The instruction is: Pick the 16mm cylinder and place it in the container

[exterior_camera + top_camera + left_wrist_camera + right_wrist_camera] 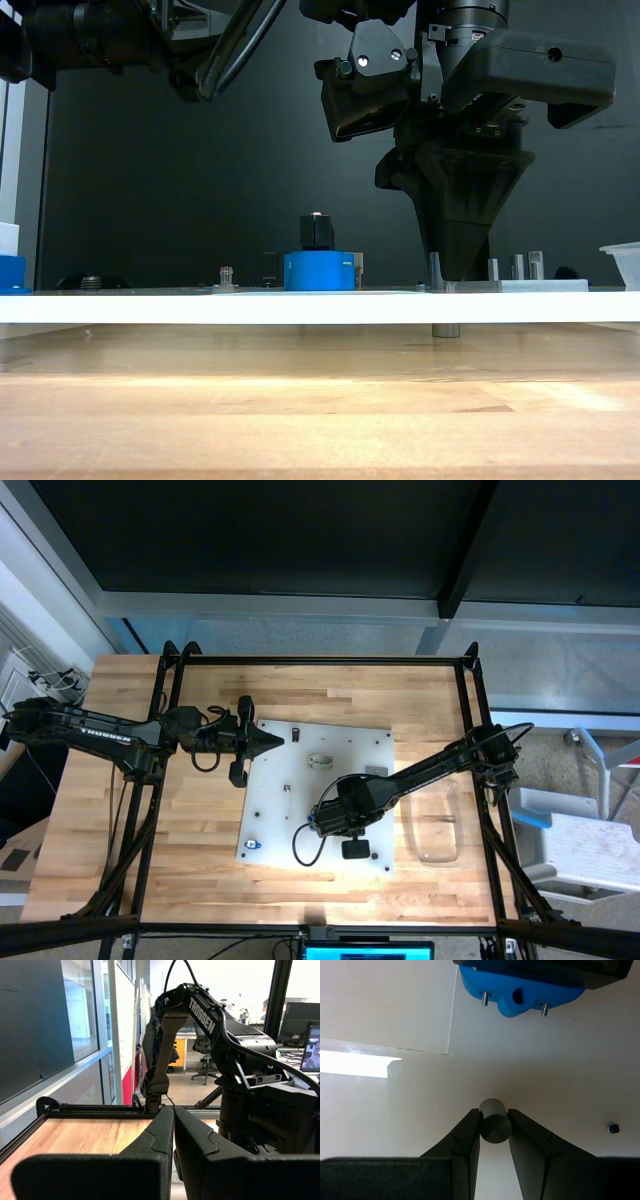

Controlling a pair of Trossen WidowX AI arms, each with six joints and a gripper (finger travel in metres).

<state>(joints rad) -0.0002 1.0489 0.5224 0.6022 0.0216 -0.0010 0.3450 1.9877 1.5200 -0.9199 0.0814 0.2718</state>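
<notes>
1. Pale butcher-block wooden surface [300, 690] carries a white square task board [360, 742], with black framing around it and a dark wall behind.
2. Right gripper [494, 1116] points straight down over the board's near half. Its jaws pinch the short silvery-grey round metal 16mm cylinder [495, 1127], one finger against each side of it.
3. Seen from the low view, the jaw tips reach down to board level, so the cylinder appears to stand on the board, gripped but not raised.
4. Left gripper [173, 1110] hangs above the board's far left corner, jaws pressed together and holding nothing; that arm looks parked.
5. Progress, as I judge it: the reach and the grasp are done, while lifting, carrying to the right and releasing are left.
6. Clear plastic rectangular container [436, 859] with rounded corners lies on the wood just right of the board, well apart from the cylinder. Nothing shows inside it.
7. Blue-and-black round part [318, 270] stands near the board's near left corner, outside the container and apart from the jaws.
</notes>
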